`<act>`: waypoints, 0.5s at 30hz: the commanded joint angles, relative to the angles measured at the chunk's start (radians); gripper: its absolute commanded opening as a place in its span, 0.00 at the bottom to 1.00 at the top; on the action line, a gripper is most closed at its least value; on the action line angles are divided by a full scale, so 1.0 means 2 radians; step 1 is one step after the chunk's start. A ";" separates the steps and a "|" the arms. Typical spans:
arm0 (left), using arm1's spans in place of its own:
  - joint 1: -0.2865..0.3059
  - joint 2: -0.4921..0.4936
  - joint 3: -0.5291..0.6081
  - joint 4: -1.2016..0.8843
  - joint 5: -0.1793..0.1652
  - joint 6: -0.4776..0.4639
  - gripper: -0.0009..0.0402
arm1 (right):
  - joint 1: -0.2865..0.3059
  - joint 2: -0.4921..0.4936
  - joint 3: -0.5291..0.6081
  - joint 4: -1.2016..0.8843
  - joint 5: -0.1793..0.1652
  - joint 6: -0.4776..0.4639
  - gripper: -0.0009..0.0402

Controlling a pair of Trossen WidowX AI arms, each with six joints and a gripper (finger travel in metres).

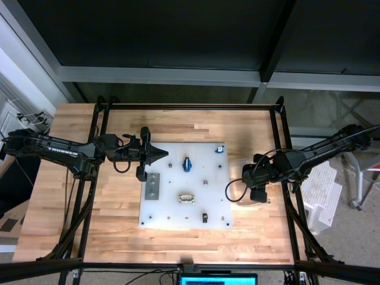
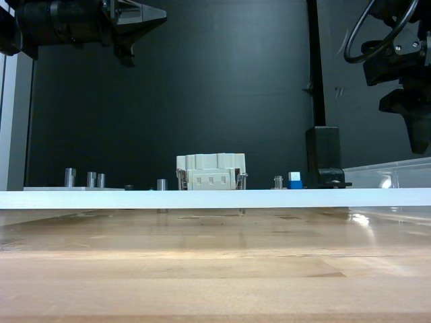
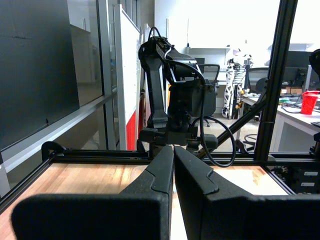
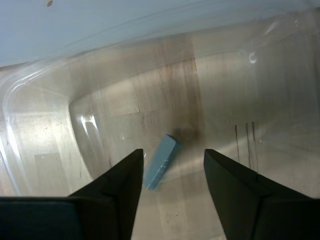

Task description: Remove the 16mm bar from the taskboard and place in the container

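A small blue-grey bar [image 4: 161, 161] lies loose on the floor of the clear container [image 4: 30, 100], tilted and touching neither finger. My right gripper [image 4: 173, 151] hangs open just above it. In the high view the right gripper [image 1: 259, 193] is over the container [image 1: 237, 191], just right of the white taskboard [image 1: 196, 208]. My left gripper [image 1: 160, 155] is shut on nothing and hovers high over the taskboard's far left corner [image 2: 158, 15]. In the left wrist view the left gripper [image 3: 173, 147] points across the table at the right arm.
On the taskboard stand a grey metal block [image 1: 152, 187], a blue knob [image 1: 186, 164] and a beige connector [image 1: 186, 199]. Black frame rails run along the table's edges. A lit screen [image 1: 217, 279] sits at the near edge.
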 commanded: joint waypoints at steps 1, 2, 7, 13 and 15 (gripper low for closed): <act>0.000 0.000 0.000 0.000 0.000 0.000 0.02 | 0.000 0.000 0.000 0.000 0.000 0.001 0.51; 0.000 0.000 0.000 0.000 0.000 0.000 0.02 | 0.000 0.000 0.000 0.000 0.000 0.001 0.53; 0.000 0.000 0.000 0.000 0.000 0.000 0.02 | 0.000 0.000 0.000 0.000 0.000 0.001 0.55; 0.000 0.000 0.000 0.000 0.000 0.000 0.02 | 0.000 0.000 0.000 0.000 0.000 -0.002 0.53; 0.000 0.000 0.000 0.000 0.000 0.000 0.02 | 0.000 0.000 0.000 0.001 0.000 -0.005 0.52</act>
